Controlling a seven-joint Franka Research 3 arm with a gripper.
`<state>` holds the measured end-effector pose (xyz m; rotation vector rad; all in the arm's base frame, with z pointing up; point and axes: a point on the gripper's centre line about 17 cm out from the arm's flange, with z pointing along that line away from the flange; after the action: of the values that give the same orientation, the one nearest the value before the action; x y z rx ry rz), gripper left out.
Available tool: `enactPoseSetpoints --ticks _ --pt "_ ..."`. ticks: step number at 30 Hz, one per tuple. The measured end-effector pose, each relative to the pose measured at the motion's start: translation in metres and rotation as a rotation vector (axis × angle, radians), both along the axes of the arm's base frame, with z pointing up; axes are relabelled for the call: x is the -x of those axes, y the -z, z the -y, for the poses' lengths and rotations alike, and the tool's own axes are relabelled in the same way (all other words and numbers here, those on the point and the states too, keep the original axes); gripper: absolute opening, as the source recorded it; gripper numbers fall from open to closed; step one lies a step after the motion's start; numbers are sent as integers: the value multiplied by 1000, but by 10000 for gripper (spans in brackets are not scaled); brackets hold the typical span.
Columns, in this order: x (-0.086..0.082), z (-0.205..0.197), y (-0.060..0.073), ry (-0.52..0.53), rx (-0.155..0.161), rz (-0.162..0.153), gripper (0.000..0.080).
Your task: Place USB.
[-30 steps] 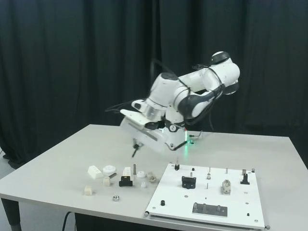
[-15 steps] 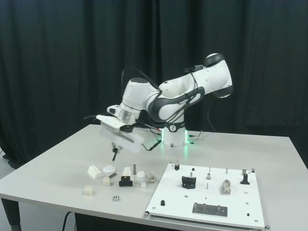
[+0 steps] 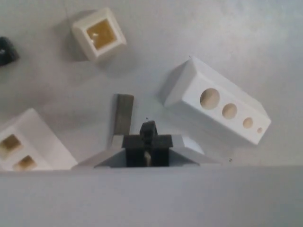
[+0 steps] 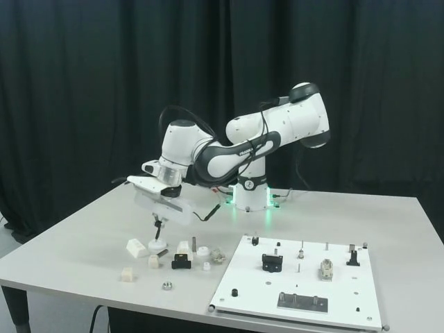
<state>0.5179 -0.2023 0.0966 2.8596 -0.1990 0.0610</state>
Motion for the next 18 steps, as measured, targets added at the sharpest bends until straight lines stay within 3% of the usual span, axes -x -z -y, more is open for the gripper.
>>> enactPoseSetpoints --ticks 11,12,18 --pt "5 5 17 4 -30 1 25" --pt "5 5 17 5 -31 2 183" --pt "5 7 17 8 -30 7 183"
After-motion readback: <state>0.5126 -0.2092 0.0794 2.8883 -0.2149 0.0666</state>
